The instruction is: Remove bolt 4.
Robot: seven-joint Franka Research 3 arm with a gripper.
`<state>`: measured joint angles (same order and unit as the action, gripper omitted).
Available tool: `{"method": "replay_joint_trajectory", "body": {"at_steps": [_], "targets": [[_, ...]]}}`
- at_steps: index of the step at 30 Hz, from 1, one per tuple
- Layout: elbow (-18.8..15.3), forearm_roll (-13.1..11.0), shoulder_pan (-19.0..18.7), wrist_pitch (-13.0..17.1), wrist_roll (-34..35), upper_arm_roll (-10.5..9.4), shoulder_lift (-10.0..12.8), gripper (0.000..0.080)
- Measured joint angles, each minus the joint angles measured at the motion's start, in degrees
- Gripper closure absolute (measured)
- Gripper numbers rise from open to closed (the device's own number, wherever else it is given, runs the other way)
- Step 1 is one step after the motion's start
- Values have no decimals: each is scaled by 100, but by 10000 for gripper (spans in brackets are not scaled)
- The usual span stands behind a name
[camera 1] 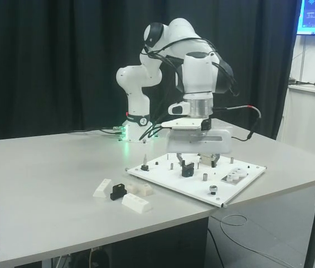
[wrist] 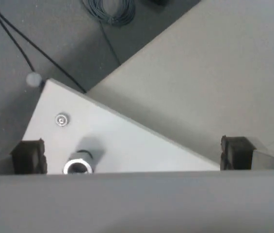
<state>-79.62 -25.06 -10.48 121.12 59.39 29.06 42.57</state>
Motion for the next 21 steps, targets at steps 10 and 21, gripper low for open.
{"method": "replay_joint_trajectory", "body": {"at_steps": [10,21], "targets": [[51,0,-49,2,899,-122,115,3],[66,0,-172,15,1791,-162,223,3]]}}
